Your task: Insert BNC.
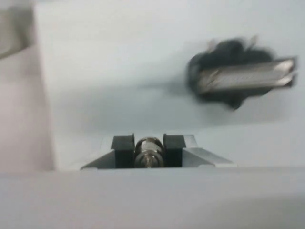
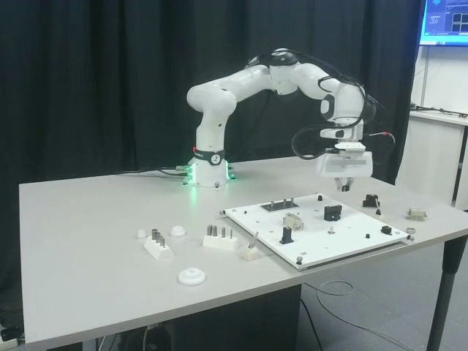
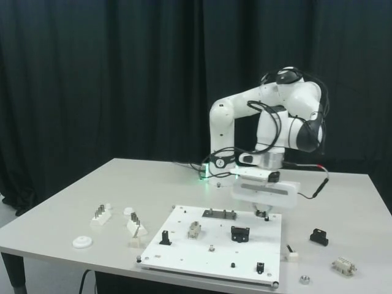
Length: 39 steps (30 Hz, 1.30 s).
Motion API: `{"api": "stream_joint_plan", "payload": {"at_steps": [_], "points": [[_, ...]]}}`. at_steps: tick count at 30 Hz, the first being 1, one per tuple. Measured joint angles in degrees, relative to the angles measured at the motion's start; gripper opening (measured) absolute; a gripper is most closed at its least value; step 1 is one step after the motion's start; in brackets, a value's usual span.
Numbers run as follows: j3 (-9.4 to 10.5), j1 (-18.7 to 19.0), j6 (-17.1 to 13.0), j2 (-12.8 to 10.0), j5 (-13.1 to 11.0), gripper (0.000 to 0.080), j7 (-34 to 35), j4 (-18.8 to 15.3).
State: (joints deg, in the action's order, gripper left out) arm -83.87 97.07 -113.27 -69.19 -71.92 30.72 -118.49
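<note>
BNC plug (image 1: 149, 152) sits clamped between your gripper's (image 1: 148, 151) two black fingers, its long axis running straight down along them. You hover above the white board's (image 2: 351, 246) far edge, so the socket must lie below; which fitting it is, you cannot tell from here.

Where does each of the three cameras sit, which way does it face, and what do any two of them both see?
Wrist view: rides on the arm, looking down past the pincer, which grips the BNC connector, onto the white board.
First room view: off a table corner, facing the black curtain; whole white arm shows.
Second room view: across the table front, facing the curtain; whole arm, green-lit base.
Shared: both room views show the white board, pincer and grey table.
</note>
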Motion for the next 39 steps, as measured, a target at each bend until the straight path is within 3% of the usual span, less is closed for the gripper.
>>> {"api": "stream_joint_plan", "payload": {"at_steps": [11, 24, 39], "points": [[0.24, -8.7, 0.6, 0.0, -0.1, 0.0124, -6.7, 3.8], [1.18, -18.1, 5.0, -0.1, -0.1, 0.0124, -11.0, 9.7], [2.82, -24.0, 5.6, -1.7, -0.1, 0.0124, -14.8, 13.9]]}}
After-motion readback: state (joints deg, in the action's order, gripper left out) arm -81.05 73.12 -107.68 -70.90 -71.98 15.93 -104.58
